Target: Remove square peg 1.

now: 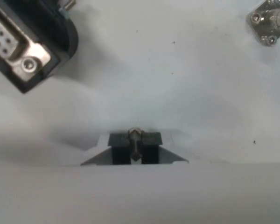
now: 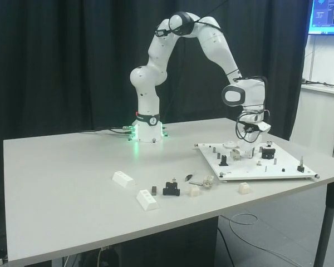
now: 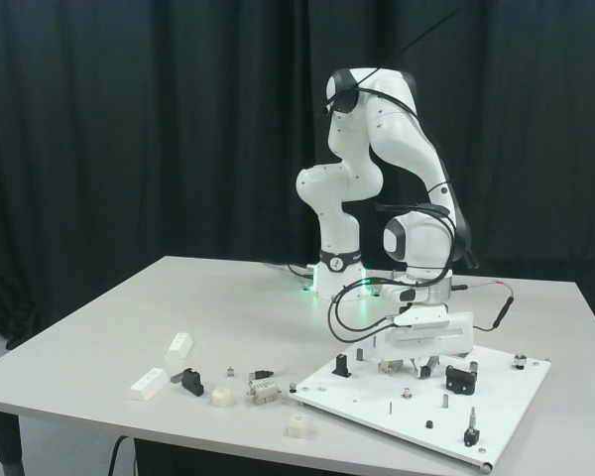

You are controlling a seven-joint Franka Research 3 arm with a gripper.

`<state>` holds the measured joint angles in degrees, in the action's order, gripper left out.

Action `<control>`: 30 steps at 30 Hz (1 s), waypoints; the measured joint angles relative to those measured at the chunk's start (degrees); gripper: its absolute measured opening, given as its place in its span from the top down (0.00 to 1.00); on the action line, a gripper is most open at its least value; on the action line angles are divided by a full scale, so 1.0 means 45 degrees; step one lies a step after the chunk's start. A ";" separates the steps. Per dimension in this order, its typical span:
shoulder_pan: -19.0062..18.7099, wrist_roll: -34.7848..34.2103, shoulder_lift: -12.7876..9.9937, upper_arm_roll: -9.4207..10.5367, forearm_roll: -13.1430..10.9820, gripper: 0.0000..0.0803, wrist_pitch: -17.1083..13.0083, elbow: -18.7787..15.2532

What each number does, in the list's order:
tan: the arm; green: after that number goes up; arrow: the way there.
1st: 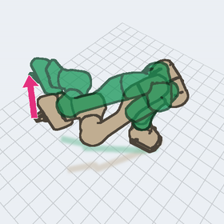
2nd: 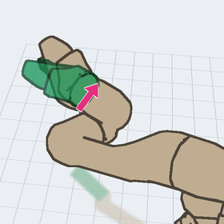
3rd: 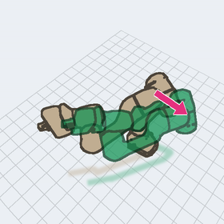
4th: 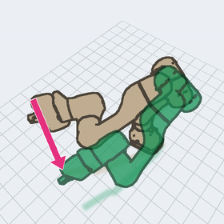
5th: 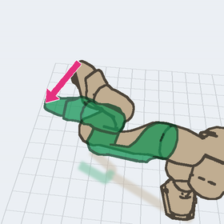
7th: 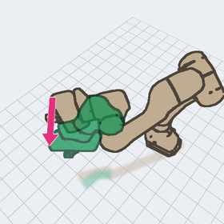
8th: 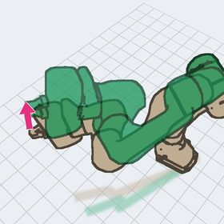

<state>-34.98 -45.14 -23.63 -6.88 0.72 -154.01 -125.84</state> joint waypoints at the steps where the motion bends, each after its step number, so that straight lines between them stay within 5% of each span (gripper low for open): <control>1: 0.0000 0.0032 0.0000 0.0000 0.0007 0.95 0.0004 0.0000; 30: 0.0154 0.0897 0.0001 0.0140 0.0179 0.95 0.0078 0.0028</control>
<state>-34.29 -41.10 -23.62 -6.26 1.53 -153.66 -125.71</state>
